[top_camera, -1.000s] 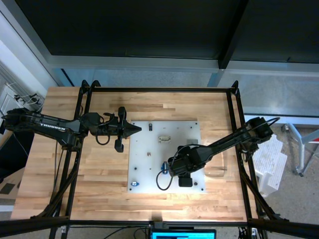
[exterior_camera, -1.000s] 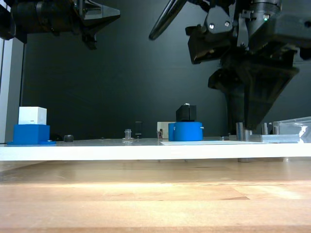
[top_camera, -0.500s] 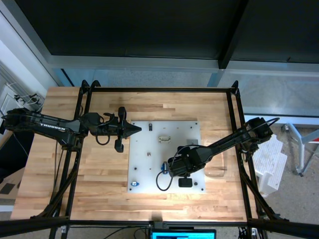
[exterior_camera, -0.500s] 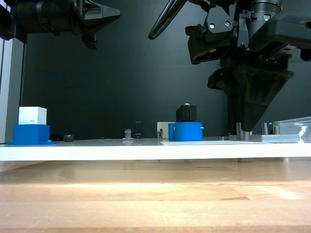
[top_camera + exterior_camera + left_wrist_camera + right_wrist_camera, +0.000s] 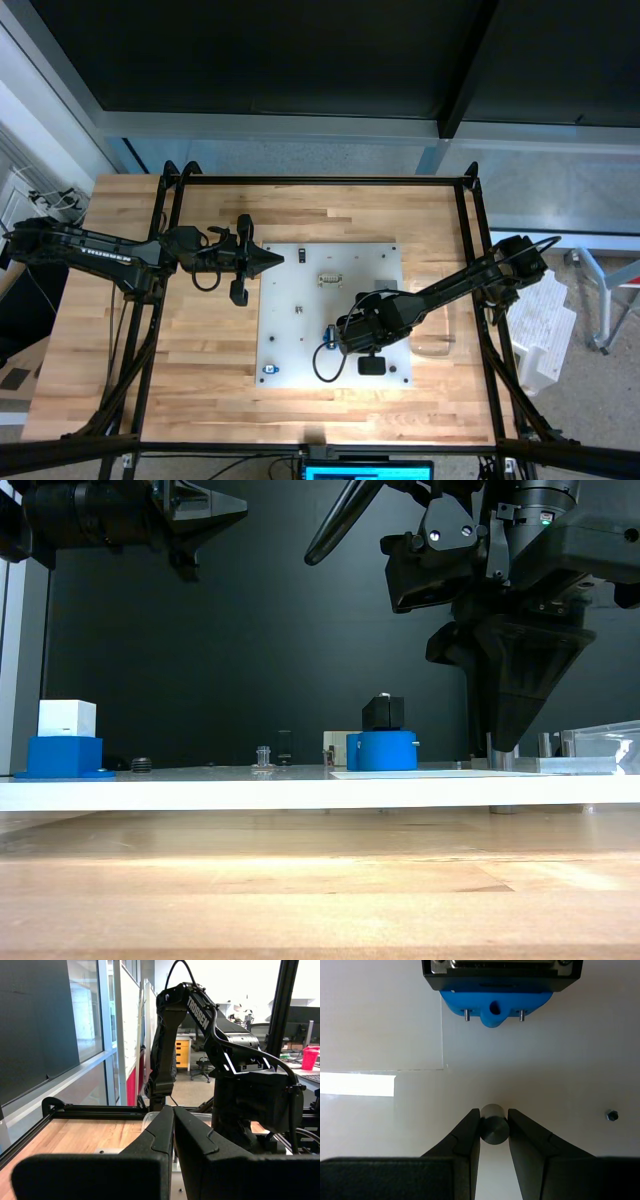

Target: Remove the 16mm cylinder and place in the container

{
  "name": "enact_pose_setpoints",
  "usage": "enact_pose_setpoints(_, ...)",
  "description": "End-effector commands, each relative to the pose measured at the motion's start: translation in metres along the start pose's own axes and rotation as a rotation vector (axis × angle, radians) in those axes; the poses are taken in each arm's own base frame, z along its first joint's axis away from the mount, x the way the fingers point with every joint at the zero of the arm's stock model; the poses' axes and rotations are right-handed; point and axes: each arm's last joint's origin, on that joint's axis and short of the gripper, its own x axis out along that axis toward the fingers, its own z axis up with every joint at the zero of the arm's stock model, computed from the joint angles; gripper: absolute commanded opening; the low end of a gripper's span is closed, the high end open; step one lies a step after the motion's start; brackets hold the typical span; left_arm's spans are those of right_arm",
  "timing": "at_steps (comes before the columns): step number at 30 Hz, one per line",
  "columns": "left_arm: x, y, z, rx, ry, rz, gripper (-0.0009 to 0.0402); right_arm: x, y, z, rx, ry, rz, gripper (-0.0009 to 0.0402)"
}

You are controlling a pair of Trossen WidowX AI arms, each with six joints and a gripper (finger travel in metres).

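Note:
The 16mm cylinder (image 5: 494, 1125) is a short silvery rod standing upright on the white board (image 5: 300, 340). In the right wrist view I see it end on. My right gripper (image 5: 494, 1112) points straight down over the board's right half, and both fingers touch the rod's sides. In the low view the gripper's tip (image 5: 498, 746) sits just above the board, right of the blue knob (image 5: 387, 750). The container (image 5: 437, 335) is a clear tub lying right of the board. My left gripper (image 5: 275, 259) hangs shut, high over the board's left edge.
A blue connector with a black housing (image 5: 495, 1007) lies just beyond the cylinder. A blue block with a white cube on it (image 5: 65, 742) stands at the board's near left. Small pegs (image 5: 263, 755) rise mid-board. Black frame rails surround the table.
The right gripper's fingers have drawn together onto the cylinder while its tip stayed low over the board. The left arm has not moved.

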Motion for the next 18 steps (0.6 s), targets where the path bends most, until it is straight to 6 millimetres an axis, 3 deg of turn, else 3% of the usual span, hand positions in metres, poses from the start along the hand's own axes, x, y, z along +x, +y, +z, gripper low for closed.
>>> enact_pose_setpoints(1, 0.000, 0.000, 0.000, 0.000, 0.000, 0.000, 0.0000, -0.006, -0.001, -0.001, -0.004, -0.001, 0.003, 0.0002)
enact_pose_setpoints(18, 0.000, 0.000, 0.000, 0.000, 0.000, 0.000, 0.0000, -0.067, -0.013, -0.014, 0.007, -0.093, 0.035, 0.0002)
